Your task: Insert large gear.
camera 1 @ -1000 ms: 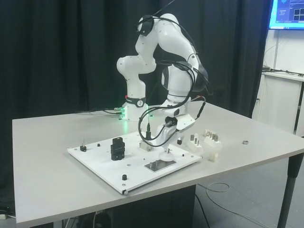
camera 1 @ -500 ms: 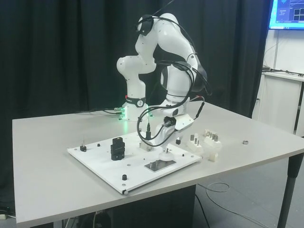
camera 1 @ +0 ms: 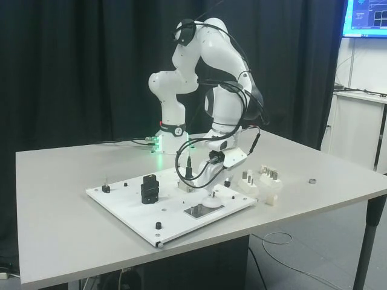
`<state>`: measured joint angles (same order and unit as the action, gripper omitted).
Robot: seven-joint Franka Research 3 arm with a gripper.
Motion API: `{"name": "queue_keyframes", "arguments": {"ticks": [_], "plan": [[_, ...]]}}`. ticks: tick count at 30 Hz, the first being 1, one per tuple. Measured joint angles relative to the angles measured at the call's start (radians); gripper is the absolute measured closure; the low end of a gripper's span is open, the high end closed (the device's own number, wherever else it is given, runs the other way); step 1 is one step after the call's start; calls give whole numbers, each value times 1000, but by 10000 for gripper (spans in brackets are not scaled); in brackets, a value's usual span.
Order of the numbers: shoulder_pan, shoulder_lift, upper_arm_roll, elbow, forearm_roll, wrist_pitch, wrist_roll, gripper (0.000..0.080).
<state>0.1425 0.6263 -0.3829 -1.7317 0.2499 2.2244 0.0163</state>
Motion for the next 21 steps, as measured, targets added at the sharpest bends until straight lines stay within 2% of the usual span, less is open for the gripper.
{"name": "queue_keyframes", "arguments": {"ticks": [8, 21], "plan": [[0, 9, 3, -12, 0, 36, 0, 3], [0, 8, 3, -12, 0, 37, 2, 3]]}}
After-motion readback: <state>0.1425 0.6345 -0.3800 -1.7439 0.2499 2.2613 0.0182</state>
